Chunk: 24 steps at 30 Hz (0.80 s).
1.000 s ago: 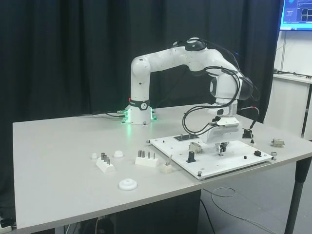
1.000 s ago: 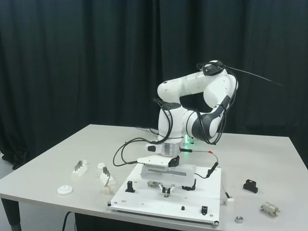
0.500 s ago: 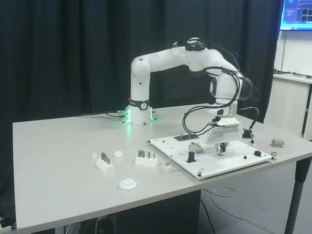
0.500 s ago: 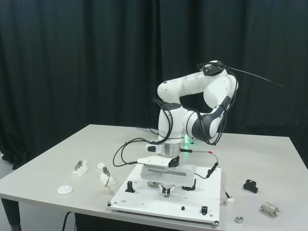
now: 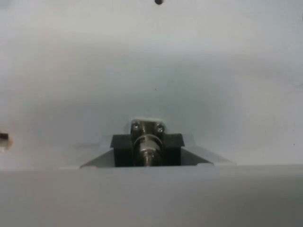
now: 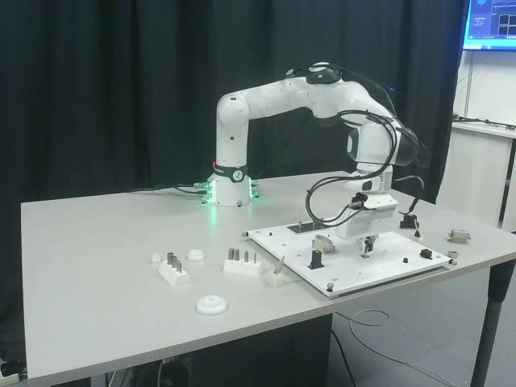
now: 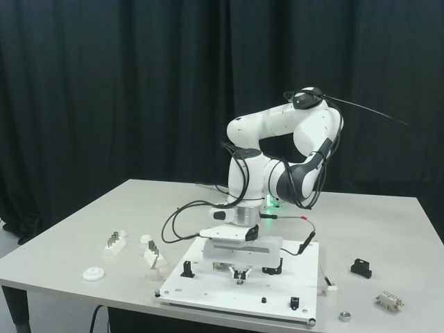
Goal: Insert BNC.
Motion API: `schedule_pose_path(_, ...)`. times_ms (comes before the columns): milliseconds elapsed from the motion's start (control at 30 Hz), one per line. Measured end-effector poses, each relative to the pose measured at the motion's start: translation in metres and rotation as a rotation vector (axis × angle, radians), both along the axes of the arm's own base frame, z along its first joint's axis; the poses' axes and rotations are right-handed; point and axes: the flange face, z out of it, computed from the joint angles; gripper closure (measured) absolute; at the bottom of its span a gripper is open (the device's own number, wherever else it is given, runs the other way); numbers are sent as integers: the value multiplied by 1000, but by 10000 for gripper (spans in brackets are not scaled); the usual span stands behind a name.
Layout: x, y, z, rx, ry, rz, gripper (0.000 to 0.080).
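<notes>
Nearest, our wrist view alone shows 1 BNC connector (image 5: 147,147) standing in its black holder (image 5: 124,150) on the white board (image 5: 151,71). Farther off, both room views show 1 gripper (image 7: 239,275) low over that board; its jaws we cannot tell.

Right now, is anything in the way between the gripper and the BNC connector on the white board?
Nothing visible. The wrist view shows the BNC connector in its black mount directly ahead, and the gripper hangs low over the white board.
</notes>
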Motion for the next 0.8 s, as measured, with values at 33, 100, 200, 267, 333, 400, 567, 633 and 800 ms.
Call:
schedule_pose_path(33, 0, 0, 0, 0, 0, 8, 680)
schedule_pose_path(100, 0, 0, 0, -2, 1, 27, 680)
schedule_pose_path(200, 0, 0, 0, -3, 3, 57, 680)
schedule_pose_path(267, 0, 0, 0, -5, 4, 77, 680)
schedule_pose_path(333, 0, 0, 0, -6, 5, 99, 680)
schedule_pose_path(400, 0, 0, 0, -7, 7, 122, 680)
schedule_pose_path(567, 0, -1, 0, -9, 8, 159, 680)
schedule_pose_path(633, 0, -1, 0, -10, 9, 171, 680)
schedule_pose_path(800, 0, -1, 0, -10, 11, 196, 680)
